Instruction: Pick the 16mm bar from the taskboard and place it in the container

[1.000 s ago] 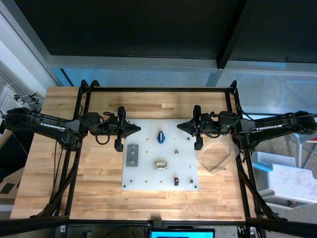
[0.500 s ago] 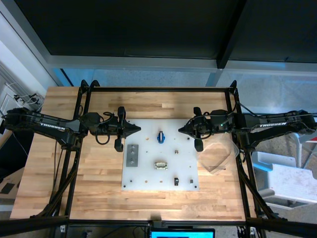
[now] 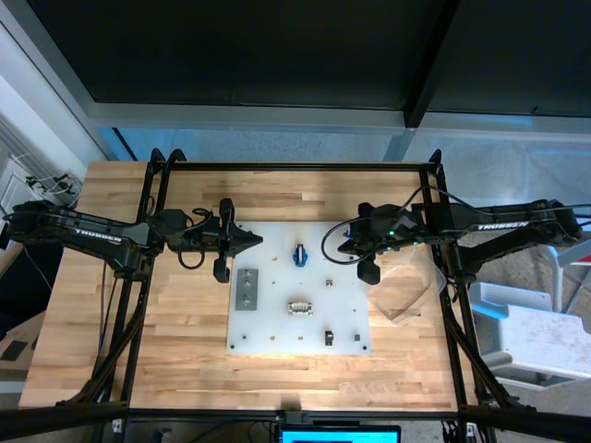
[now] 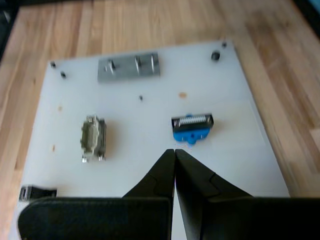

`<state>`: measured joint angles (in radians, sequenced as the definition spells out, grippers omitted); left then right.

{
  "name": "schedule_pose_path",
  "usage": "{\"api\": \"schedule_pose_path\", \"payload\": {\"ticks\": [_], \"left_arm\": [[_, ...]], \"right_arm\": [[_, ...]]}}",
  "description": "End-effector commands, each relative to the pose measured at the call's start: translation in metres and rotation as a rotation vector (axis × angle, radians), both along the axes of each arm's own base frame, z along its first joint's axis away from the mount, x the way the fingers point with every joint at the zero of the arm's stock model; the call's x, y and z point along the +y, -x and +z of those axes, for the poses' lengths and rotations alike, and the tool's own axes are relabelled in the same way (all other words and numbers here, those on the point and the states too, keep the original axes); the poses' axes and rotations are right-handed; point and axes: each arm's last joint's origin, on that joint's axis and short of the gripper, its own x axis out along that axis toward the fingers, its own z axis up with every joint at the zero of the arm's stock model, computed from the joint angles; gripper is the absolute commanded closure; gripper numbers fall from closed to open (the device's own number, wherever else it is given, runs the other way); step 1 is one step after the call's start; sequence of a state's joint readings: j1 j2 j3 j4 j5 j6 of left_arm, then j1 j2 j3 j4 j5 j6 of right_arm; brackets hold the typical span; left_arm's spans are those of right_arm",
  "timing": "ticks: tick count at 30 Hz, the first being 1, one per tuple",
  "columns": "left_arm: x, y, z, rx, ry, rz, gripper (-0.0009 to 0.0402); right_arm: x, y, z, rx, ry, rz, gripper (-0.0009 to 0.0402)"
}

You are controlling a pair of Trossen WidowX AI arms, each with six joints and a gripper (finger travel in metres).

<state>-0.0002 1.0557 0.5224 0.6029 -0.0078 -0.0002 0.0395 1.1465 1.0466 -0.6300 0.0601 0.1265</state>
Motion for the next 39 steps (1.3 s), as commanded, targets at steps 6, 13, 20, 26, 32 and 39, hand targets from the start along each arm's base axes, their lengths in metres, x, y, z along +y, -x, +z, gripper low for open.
{"api": "schedule_pose_path", "payload": {"ticks": [6, 13, 20, 26, 32, 39], "left_arm": [[0.000, 0.000, 0.000, -0.001, 0.000, 0.000, 0.0393], [0.000, 0.000, 0.000, 0.000, 0.000, 0.000, 0.0393], [0.000, 0.000, 0.000, -0.001, 0.000, 0.000, 0.0393], [0.000, 0.000, 0.000, -0.001, 0.000, 0.000, 0.0393], [0.000, 0.000, 0.000, -0.001, 0.000, 0.000, 0.0393], [0.000, 0.000, 0.000, -0.001, 0.000, 0.000, 0.0393]], "right_arm": [[0.008, -0.015, 0.007, 0.178, 0.009, 0.029, 0.0393], [0.019, -0.028, 0.003, 0.311, 0.006, 0.047, 0.0393], [0.029, -0.032, 0.000, 0.373, -0.006, 0.054, 0.0393], [0.040, -0.032, -0.001, 0.428, -0.013, 0.061, 0.0393], [0.048, -0.031, -0.006, 0.469, -0.018, 0.061, 0.0393], [0.062, -0.031, -0.011, 0.500, -0.030, 0.061, 0.0393]]}}
